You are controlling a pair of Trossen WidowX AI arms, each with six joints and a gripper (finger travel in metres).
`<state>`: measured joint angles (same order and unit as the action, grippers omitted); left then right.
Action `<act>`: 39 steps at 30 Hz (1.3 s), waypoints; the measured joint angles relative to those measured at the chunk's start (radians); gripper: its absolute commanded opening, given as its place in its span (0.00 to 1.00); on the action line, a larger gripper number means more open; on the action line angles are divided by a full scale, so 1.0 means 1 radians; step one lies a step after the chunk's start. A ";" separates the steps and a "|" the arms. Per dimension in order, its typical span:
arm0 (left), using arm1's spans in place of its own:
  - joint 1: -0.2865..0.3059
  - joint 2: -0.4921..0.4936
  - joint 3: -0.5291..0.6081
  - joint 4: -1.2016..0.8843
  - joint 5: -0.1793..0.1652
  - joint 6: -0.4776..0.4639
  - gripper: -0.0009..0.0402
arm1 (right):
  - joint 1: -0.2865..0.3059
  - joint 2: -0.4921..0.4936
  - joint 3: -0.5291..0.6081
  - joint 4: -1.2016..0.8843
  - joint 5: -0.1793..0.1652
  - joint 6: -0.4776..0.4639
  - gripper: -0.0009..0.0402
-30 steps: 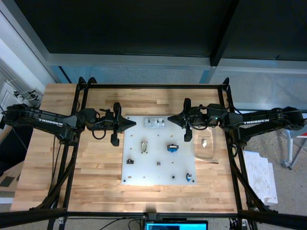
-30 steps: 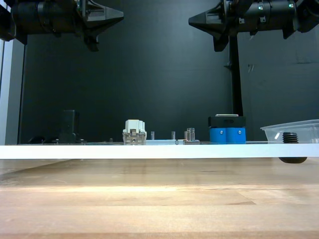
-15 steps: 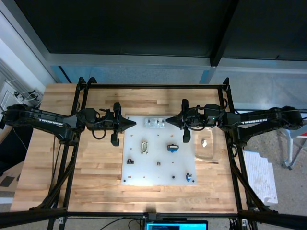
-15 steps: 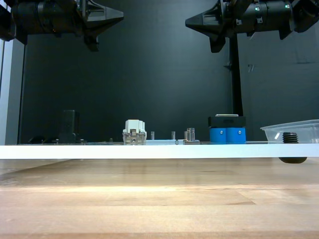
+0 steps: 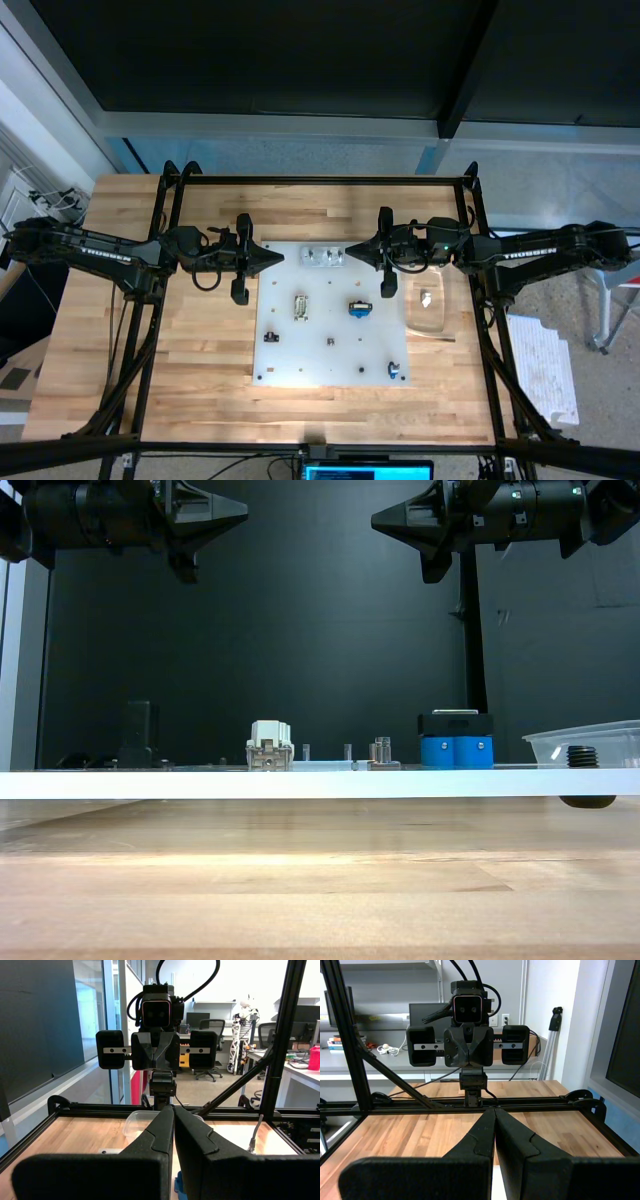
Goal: Pick the RJ45 connector and install on taskboard
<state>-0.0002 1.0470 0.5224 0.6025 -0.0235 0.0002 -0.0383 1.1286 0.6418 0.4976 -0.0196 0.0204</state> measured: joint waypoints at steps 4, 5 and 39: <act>0.000 0.000 0.000 0.000 0.000 0.000 0.02 | 0.002 0.000 0.000 0.001 0.000 0.000 0.02; 0.000 0.000 0.000 0.000 0.000 0.000 0.02 | 0.002 0.000 0.000 0.001 0.000 0.000 0.02; 0.000 0.000 0.000 0.000 0.000 0.000 0.02 | 0.004 -0.001 0.001 0.017 0.000 -0.001 0.02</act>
